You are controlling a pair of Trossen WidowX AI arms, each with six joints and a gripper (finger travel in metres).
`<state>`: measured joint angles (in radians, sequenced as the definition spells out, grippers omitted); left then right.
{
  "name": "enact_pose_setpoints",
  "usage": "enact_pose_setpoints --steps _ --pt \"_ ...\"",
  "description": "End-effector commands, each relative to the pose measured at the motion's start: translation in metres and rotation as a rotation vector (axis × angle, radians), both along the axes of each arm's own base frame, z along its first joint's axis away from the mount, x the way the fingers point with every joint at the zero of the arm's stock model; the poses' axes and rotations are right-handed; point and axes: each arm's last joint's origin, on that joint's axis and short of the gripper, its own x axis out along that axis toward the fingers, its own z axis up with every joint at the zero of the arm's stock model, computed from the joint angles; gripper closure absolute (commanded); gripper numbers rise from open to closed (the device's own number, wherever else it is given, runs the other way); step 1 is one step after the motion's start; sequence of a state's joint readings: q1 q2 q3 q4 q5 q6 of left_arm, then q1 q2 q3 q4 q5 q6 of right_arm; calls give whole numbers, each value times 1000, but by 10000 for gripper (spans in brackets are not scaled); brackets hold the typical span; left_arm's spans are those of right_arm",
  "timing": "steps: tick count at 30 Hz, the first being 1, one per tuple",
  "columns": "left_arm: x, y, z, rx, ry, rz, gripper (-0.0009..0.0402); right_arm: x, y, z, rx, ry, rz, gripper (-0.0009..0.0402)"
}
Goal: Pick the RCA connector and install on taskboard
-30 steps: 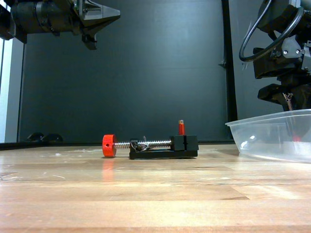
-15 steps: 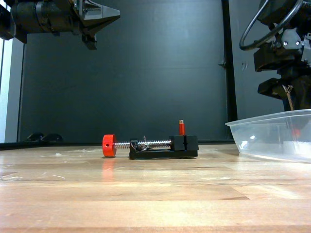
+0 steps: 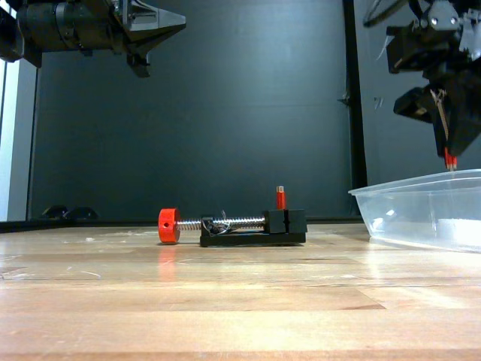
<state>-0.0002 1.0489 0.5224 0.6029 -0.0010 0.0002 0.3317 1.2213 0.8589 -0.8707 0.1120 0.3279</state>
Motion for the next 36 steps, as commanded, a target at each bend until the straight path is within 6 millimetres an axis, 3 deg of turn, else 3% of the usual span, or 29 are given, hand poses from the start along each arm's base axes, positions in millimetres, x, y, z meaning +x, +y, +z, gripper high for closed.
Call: enact_pose_setpoints --steps 1,15,27,36 --pt "0 0 0 0 0 0 393 3 1 12 7 -21 -1 393" --pt "0 0 0 0 0 0 393 44 1 45 8 -55 -32 393" --pt "0 0 0 0 0 0 393 81 4 49 -4 -53 -31 393" --pt "0 0 0 0 0 0 393 112 6 39 -14 -28 -45 393"
